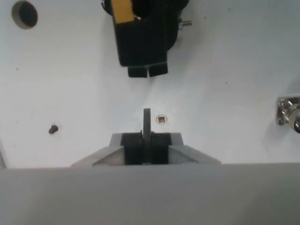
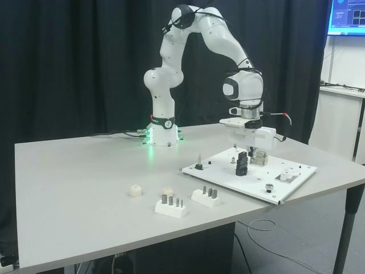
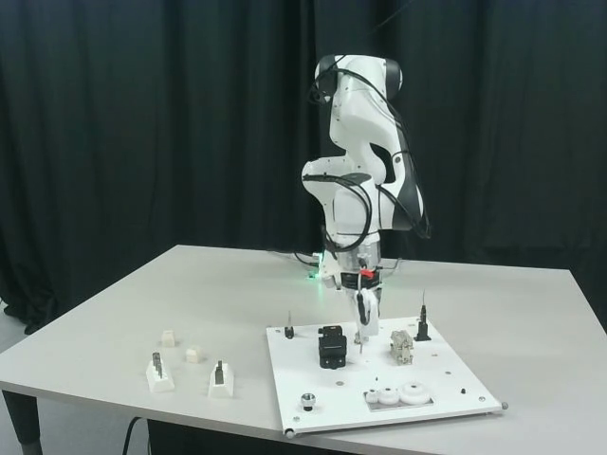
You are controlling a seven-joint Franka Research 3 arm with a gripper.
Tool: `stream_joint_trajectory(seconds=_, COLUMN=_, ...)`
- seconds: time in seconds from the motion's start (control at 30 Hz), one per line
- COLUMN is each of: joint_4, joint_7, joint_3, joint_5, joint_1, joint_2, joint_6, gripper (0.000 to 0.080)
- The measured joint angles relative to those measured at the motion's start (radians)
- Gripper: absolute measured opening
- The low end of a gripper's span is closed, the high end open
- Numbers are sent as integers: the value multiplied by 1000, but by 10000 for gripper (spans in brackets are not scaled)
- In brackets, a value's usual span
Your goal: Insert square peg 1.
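**Peg over the board, hole just to one side**

In the wrist view the gripper (image 1: 146,147) is clamped on the square peg (image 1: 147,123), a thin dark bar standing out from between the pads and pointing down at the white board (image 1: 225,61). The square hole (image 1: 161,119), set in a small round insert, lies just beside the peg's tip, not under it. I judge the step in hand to be the final alignment before the push.

To do it well, the arm should shift sideways until the tip sits squarely over the hole, with the peg's flat faces turned to match the hole's sides, and only then descend, slowly and straight. A tilted peg would likely jam on the rim.

Farther out on the board stands a black fixture (image 1: 143,40), well apart from the hole, and a metal connector (image 1: 288,111) sits near the board's edge. Neither blocks the descent, as far as I can judge.

In the first room view the white arm (image 2: 197,34) reaches over the board on the grey table (image 2: 74,177).
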Motion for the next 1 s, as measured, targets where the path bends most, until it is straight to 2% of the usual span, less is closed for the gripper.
stream_joint_trajectory(seconds=0.4, joint_4=0, joint_7=-41, joint_3=0, joint_5=57, joint_1=0, joint_2=21, joint_6=16, gripper=31)
stream_joint_trajectory(seconds=1.0, joint_4=0, joint_7=-61, joint_3=6, joint_5=89, joint_1=1, joint_2=28, joint_6=17, gripper=31)
